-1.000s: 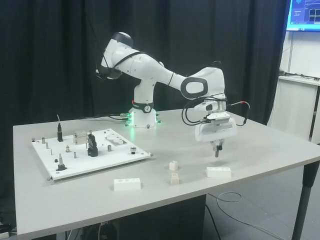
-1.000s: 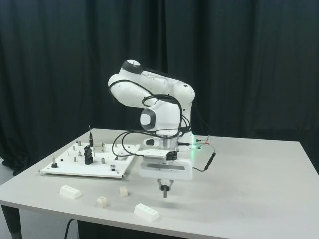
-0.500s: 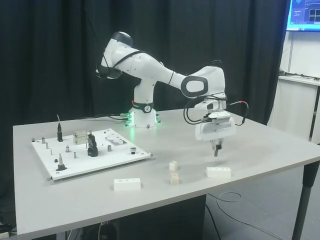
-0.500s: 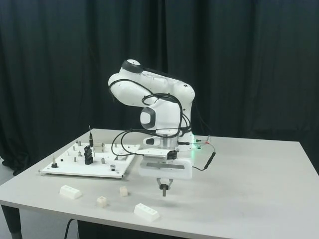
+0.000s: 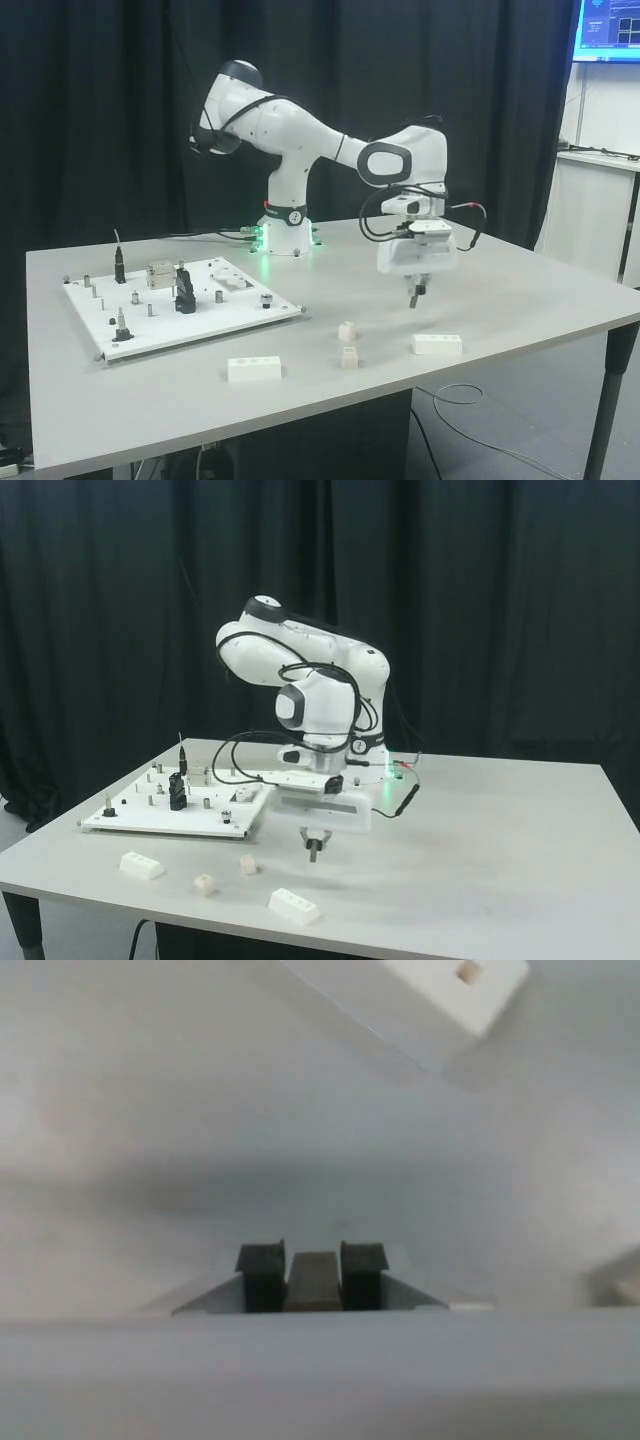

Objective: Insert square peg 3.

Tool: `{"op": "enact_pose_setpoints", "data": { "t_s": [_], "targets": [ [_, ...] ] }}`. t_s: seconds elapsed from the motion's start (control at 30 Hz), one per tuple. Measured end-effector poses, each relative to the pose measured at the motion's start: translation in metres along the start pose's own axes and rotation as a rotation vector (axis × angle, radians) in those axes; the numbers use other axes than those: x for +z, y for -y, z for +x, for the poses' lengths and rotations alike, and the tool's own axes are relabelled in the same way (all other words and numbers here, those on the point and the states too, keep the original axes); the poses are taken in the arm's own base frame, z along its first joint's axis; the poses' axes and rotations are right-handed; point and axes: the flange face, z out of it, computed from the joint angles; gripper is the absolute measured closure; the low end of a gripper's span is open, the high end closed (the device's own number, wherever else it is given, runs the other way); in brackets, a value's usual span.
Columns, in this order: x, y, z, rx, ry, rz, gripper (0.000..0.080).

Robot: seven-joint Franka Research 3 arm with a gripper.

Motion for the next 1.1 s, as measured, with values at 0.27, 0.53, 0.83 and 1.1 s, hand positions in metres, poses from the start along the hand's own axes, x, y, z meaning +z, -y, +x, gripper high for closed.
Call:
{"op": "enact_pose_setpoints", "data": {
  "t_s": [0.27,0.53,0.83,1.1],
  "targets": [
    [-0.013,-0.017,0.012,-0.083,0.019,-0.051,0.0688],
    [-0.028,-0.039,0.028,-0.093,0.011,-0.110,0.0689],
    [-0.039,-0.076,0.053,-0.118,0.011,-0.212,0.0689],
    [-0.045,-0.120,0.072,-0.149,0.063,-0.289,0.0689]
  ]
}}
